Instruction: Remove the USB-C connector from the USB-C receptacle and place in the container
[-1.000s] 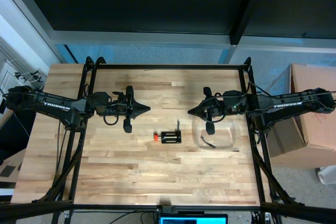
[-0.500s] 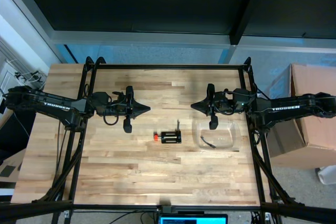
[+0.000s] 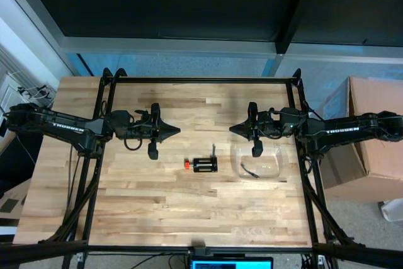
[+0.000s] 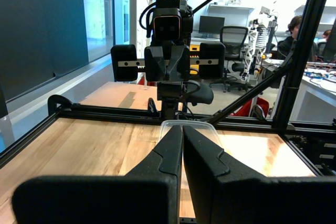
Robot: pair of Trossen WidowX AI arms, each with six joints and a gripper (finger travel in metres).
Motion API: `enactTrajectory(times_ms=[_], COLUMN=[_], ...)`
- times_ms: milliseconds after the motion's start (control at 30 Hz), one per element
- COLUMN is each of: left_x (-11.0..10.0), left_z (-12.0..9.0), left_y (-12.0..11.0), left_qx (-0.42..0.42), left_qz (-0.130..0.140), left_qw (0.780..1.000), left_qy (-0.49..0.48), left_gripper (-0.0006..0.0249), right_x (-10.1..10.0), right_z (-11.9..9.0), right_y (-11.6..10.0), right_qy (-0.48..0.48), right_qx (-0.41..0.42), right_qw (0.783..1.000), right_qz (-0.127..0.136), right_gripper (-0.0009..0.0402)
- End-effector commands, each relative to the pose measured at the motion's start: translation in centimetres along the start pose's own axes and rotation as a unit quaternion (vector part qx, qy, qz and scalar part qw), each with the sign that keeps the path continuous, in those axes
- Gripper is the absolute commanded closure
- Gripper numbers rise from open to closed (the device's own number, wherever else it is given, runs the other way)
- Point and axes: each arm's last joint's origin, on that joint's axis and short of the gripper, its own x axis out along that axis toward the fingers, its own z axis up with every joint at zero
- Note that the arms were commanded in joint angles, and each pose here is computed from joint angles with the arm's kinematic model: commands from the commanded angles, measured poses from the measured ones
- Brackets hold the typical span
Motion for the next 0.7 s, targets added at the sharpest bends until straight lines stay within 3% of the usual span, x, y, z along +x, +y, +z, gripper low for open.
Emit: enactTrajectory(times_ms=[33,700], left_x=[0.00,0.00], left_z=[0.00,0.00], left_y=[0.00,0.00], left_qx=[0.000,0.000], left_qz=[0.000,0.000], left_qw=[1.000,1.000], left_qy=[0.000,0.000], left_gripper=[0.0243,0.0243], right_x=[0.01,0.01], right_z=[-0.02,-0.07], right_y=[0.00,0.00], right_qy=[0.001,0.004], right_qx=[0.000,0.000], right_qw=[1.000,1.000], right_qz=[0.000,-0.001], right_gripper=[0.0393,0.0393])
